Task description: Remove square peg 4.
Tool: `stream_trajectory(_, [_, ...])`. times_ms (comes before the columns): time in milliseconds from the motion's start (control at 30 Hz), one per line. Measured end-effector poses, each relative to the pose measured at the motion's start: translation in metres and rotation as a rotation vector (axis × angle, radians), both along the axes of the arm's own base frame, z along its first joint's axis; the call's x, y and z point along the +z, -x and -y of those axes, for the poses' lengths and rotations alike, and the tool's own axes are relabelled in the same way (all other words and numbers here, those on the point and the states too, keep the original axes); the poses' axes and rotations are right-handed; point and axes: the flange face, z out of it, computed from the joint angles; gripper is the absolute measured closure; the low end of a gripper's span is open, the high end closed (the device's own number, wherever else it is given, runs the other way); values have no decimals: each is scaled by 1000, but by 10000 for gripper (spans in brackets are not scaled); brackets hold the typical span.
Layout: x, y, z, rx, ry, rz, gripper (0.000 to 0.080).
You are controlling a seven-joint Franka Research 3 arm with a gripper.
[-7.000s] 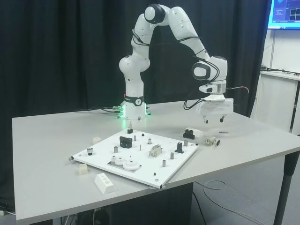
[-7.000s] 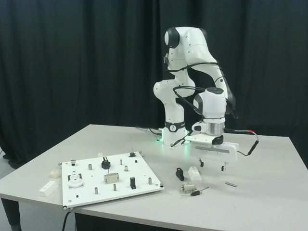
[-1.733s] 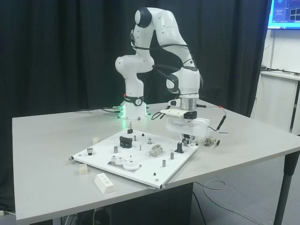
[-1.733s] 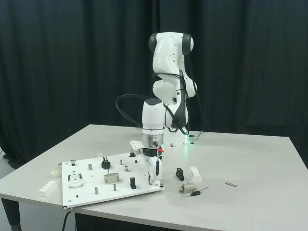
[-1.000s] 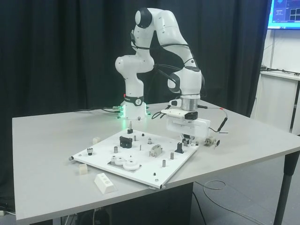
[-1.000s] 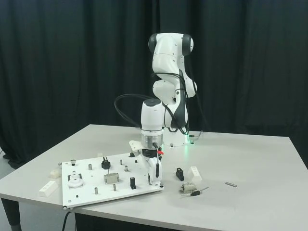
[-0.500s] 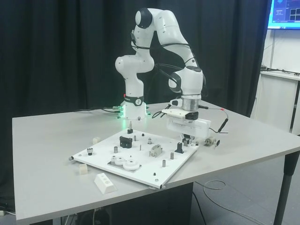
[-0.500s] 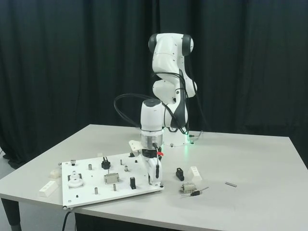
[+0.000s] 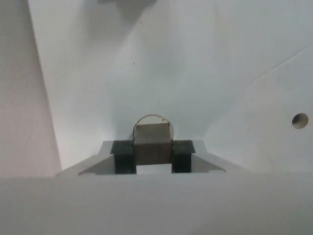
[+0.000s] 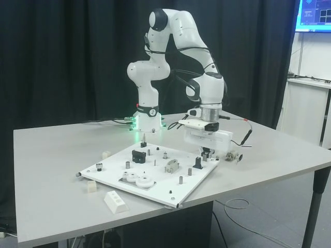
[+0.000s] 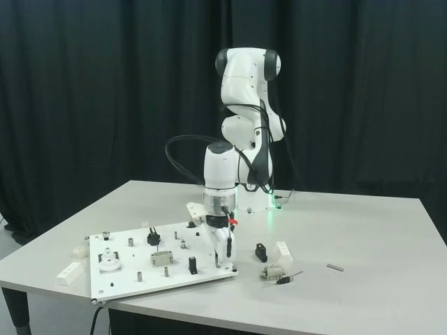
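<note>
since 7.0 s ago the white arm (image 10: 176,31) has swung from the bare table at the right of both room views over to the white board (image 10: 119,160), and since 0.5 s ago it has risen only a touch, its wrist a little higher over the board's right-hand corner.

gripper (image 9: 152,157) now stands at the lower middle of the wrist view, its 2 black fingers (image 9: 123,155) pinching square peg 4 (image 9: 153,143) between them, 1 pad on each side of the peg. just behind the peg's top a thin round outline shows on the board; whether the peg has left its hole cannot be told. a small hole (image 9: 299,120) sits at the right edge of that view.

in the first room view the gripper (image 10: 207,152) hangs at centre right over the board's far right corner, near a black clip (image 10: 197,163). in the second room view it (image 11: 222,259) sits at lower centre, just above the board's (image 11: 126,279) right edge.

on the grey table (image 11: 363,279), right of the board, lie a black block (image 11: 261,252), a white block (image 11: 283,251) and a thin pin (image 11: 335,266), all where they lay before.
</note>
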Motion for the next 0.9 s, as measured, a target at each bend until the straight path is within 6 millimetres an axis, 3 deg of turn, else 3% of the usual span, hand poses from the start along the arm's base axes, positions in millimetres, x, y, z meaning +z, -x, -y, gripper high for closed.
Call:
stream_trajectory(467, [15, 0, 1, 6, -2, -2, 651])
stream_trajectory(900, [52, -1, 2, 16, -1, -8, 651])
